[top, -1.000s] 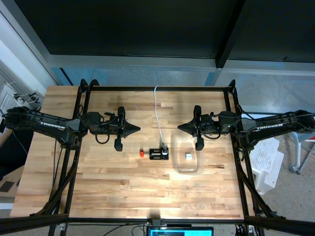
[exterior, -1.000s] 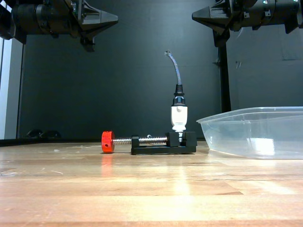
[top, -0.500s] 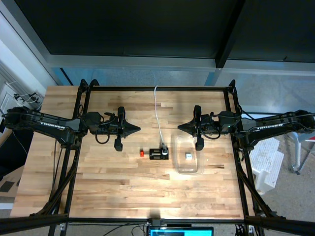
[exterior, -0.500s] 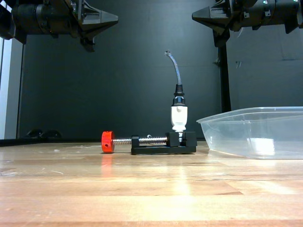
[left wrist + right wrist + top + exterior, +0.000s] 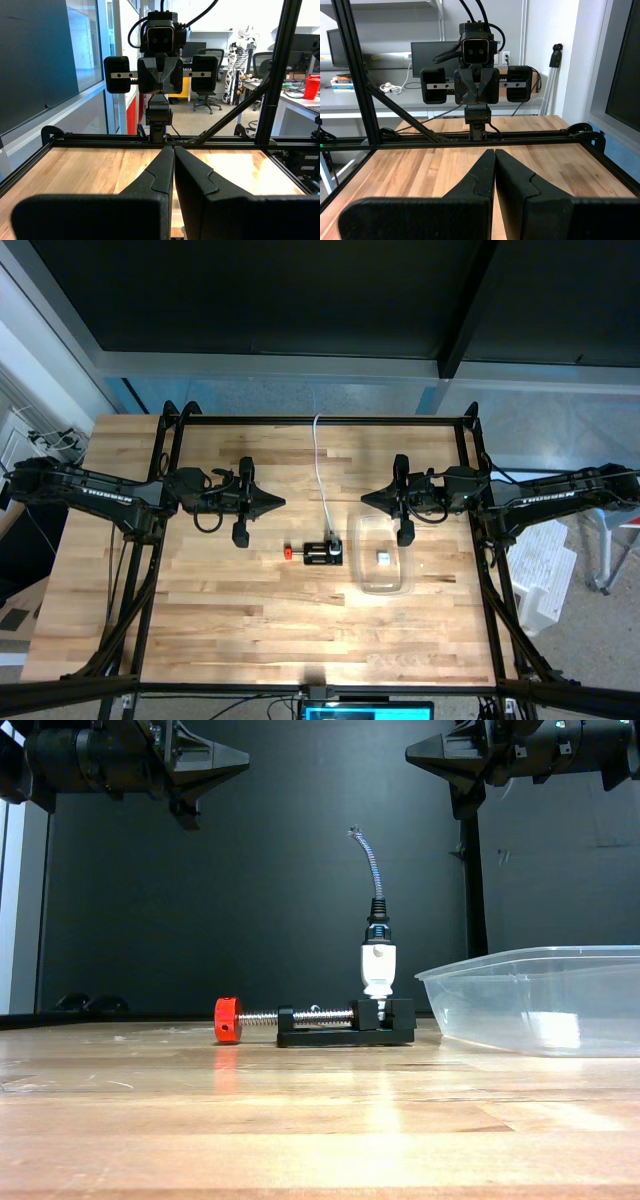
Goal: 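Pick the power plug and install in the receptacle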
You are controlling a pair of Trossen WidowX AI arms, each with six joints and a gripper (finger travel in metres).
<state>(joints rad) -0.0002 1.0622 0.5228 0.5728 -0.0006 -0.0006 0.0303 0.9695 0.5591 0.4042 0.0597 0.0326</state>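
The receptacle [image 5: 331, 539] [image 5: 378, 965] is a small white socket block standing upright in a black vise [image 5: 322, 553] [image 5: 345, 1024] at mid-table. Its thin white cable [image 5: 321, 465] runs away toward the far edge. The power plug is out of view. My left gripper [image 5: 280, 503] [image 5: 245, 762] [image 5: 173, 148] hovers high to the left of the vise, shut and holding nothing. Opposite it, my right gripper [image 5: 365, 500] [image 5: 410, 755] [image 5: 494, 150] hangs high to the right, also shut and holding nothing. Their tips point at each other.
The vise has a red knob [image 5: 287, 552] [image 5: 228, 1020] on its left. A clear plastic tray [image 5: 398, 585] [image 5: 530, 1005] stands right of the vise with a small white-grey block [image 5: 383, 557] in it. A black frame [image 5: 320, 421] borders the wooden table.
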